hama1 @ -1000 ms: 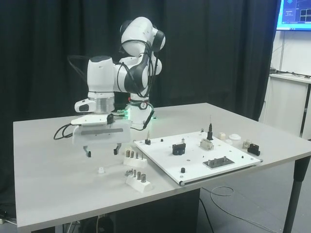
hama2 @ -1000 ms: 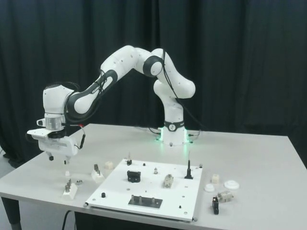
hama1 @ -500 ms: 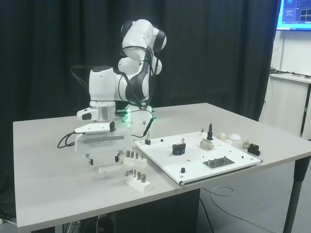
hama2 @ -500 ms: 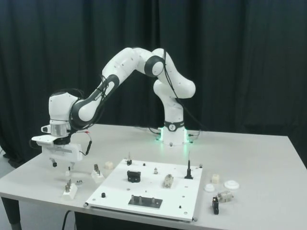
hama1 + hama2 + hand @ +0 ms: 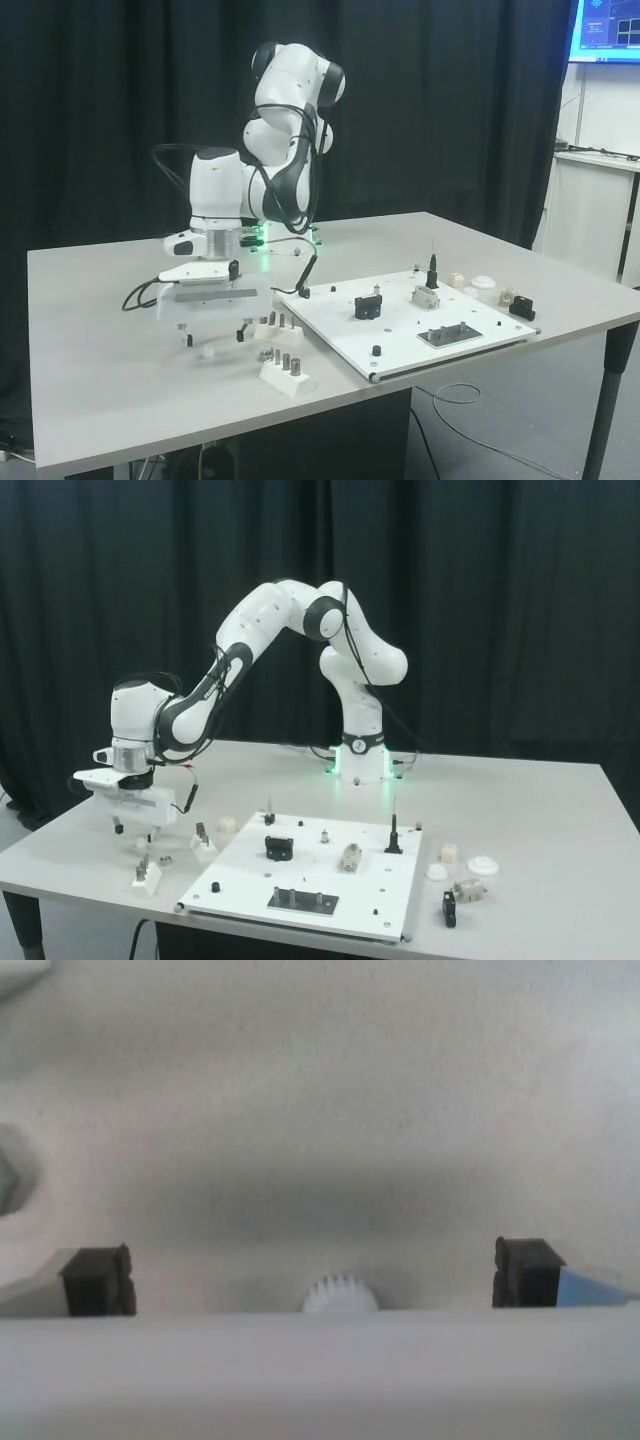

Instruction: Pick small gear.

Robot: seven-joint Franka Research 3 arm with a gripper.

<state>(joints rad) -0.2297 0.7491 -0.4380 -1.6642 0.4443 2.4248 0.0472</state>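
Observation:
The small gear (image 5: 340, 1295) is white and toothed and lies flat on the grey table. In the wrist view it sits between my two black fingertips (image 5: 97, 1280), slightly nearer one than the other, and its lower half is hidden by the gripper body. My gripper (image 5: 312, 1276) is open, with nothing touching the pads. In the first room view the gripper (image 5: 213, 338) hangs low over the table with the small gear (image 5: 208, 351) just below, between the fingers. The second room view shows the gripper (image 5: 135, 832) low at the table's left end.
Two white holders with metal pegs (image 5: 285, 372) (image 5: 272, 325) stand close beside the gripper. A white assembly board (image 5: 400, 320) with black and metal fixtures lies further along. Larger white gears (image 5: 483, 864) rest past the board's far side.
The arm has moved toward the peg holders and come down; the open gripper, earlier high above the table, now straddles the small gear close to the surface.

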